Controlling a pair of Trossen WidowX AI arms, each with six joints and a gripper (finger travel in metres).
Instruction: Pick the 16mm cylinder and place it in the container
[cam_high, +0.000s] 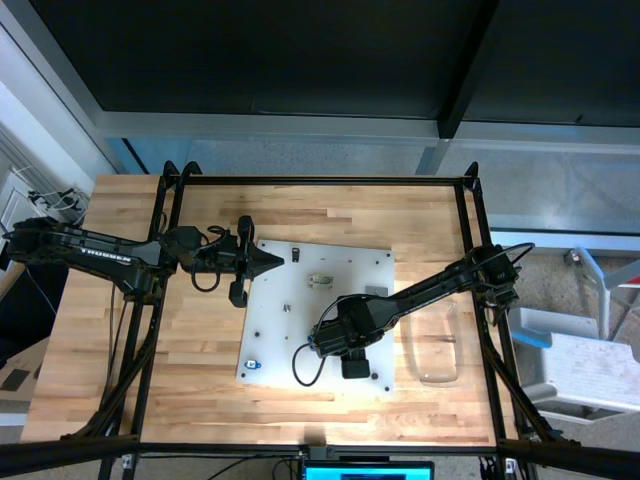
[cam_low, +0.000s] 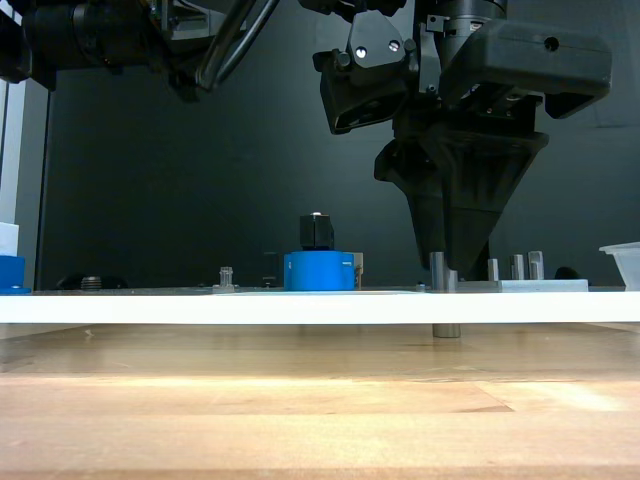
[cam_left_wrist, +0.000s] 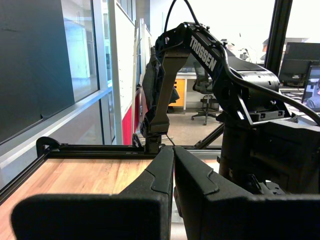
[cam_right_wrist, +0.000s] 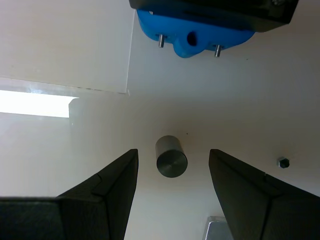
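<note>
- The right gripper (cam_right_wrist: 173, 151) points straight down over the near right part of the white board (cam_high: 330, 270). Coming from directly above lets both fingers (cam_right_wrist: 117, 185) drop beside the peg at once.
- Its fingers are spread, one on each side of the 16mm cylinder (cam_right_wrist: 171, 159), and clear of it. Nothing is pinched yet.
- The cylinder stands upright on the board, centred in the gap, so closing should meet its round side evenly.
- In the low view the fingertips hang just above the board, about level with the peg. I judge the step in hand to be the final lowering before the squeeze.
- The container (cam_high: 437, 379) lies on the worktop (cam_high: 200, 330) just beside the board's right edge, near the right arm. The carry should be short.
- The blue part (cam_high: 250, 365) sits at the board's near left corner, well apart from the grasp.
- The left gripper (cam_high: 268, 259) hovers over the board's far left edge, fingers pressed together on nothing. It looks parked, out of the working arm's way.
- Risk: a small smooth peg may tip or slip if the fingers close off-centre.
</note>
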